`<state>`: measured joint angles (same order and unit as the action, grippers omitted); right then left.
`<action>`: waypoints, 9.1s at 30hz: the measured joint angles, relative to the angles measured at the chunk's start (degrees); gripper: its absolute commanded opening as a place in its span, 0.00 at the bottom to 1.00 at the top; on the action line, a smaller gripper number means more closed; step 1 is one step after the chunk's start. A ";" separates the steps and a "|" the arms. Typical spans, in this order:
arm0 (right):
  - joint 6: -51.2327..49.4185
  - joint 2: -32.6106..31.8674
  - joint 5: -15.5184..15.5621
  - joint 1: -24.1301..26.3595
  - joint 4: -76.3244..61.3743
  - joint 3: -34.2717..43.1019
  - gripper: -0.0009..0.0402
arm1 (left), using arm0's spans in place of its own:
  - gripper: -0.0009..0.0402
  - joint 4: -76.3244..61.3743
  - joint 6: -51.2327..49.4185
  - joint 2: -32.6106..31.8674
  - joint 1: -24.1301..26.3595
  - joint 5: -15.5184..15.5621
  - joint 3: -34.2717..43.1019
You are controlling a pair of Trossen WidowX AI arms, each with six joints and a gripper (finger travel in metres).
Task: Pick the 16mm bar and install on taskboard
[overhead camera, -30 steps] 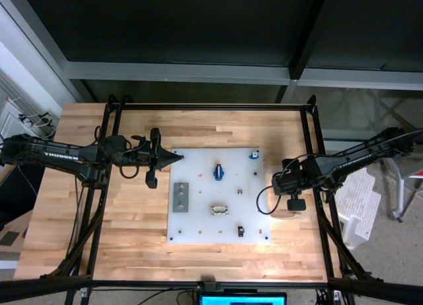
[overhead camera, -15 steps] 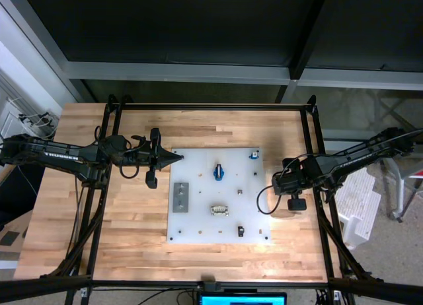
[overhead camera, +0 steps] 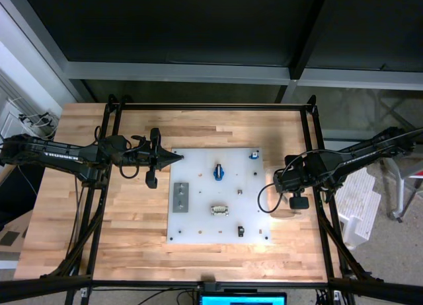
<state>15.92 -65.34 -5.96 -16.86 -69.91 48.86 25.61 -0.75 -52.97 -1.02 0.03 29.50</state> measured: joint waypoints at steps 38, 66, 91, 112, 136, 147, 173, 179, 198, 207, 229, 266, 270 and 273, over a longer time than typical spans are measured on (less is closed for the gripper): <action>-10.05 0.00 1.51 -8.04 5.35 0.35 0.15 | 0.02 0.00 0.00 0.02 0.00 0.00 0.00; 71.01 -9.49 3.17 -12.24 9.14 0.00 0.35 | 0.02 0.02 -0.02 0.00 0.00 0.00 0.00; 98.68 -11.30 3.39 -13.42 10.84 -3.17 0.44 | 0.02 0.00 0.00 0.02 0.00 0.00 0.00; 99.27 -13.94 6.62 -13.75 22.97 -11.23 0.38 | 0.02 0.02 -0.02 0.02 0.00 0.00 0.00; 95.67 -13.86 5.57 -13.77 23.63 -11.80 0.03 | 0.02 0.00 0.00 0.00 0.00 0.00 -0.02; 88.15 -10.93 5.57 -13.75 15.12 -5.90 0.03 | 0.02 0.00 0.00 0.00 0.00 0.00 0.00; 25.79 -7.26 6.75 -6.03 -4.55 14.49 0.02 | 0.02 0.00 0.00 0.02 0.00 0.00 0.00; 14.71 -7.26 4.70 -0.79 -4.37 15.67 0.02 | 0.02 0.00 -0.02 0.00 0.00 0.00 -0.02; -8.79 -17.27 6.23 12.07 -4.68 30.64 0.02 | 0.02 0.00 0.00 0.00 0.00 0.00 0.00; -12.37 -25.83 6.19 13.88 -4.96 42.25 0.02 | 0.02 0.20 -0.02 0.00 -0.04 0.26 0.00; -14.99 -42.93 7.65 15.32 -7.82 68.00 0.02 | 0.27 -7.50 -6.62 -1.18 0.15 -2.03 0.00; -14.93 -47.91 8.76 16.65 -6.99 74.34 0.02 | 0.42 -7.32 -7.93 -23.23 0.28 -1.27 16.28; -14.88 -47.91 8.74 16.72 -6.99 74.34 0.02 | 0.37 -7.32 -7.87 -23.23 0.28 -1.29 16.33; -14.86 -47.91 8.74 16.83 -6.99 74.31 0.02 | 0.33 -7.32 -7.82 -23.23 0.28 -1.29 16.33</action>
<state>1.06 -113.25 2.79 -0.03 -76.90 123.17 18.28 -8.58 -76.20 -0.73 -1.26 45.82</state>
